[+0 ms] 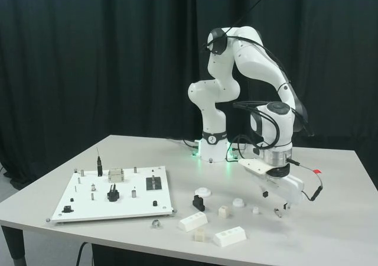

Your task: Remove USB.

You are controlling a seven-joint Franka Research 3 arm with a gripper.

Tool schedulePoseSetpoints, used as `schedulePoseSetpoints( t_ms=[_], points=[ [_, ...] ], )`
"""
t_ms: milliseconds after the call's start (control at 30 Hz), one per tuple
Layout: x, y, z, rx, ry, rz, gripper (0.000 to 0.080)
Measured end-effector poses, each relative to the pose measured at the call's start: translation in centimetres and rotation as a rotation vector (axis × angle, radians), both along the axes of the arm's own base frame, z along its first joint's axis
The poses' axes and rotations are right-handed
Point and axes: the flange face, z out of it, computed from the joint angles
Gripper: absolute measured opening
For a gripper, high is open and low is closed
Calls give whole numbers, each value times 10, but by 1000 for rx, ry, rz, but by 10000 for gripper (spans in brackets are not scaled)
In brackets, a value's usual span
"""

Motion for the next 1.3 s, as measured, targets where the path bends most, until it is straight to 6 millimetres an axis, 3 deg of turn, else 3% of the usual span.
schedulePoseSetpoints(
  t_ms=[1300],
  points=[
    [0, -1, 0, -14, -7, 104, 800]
  ],
)
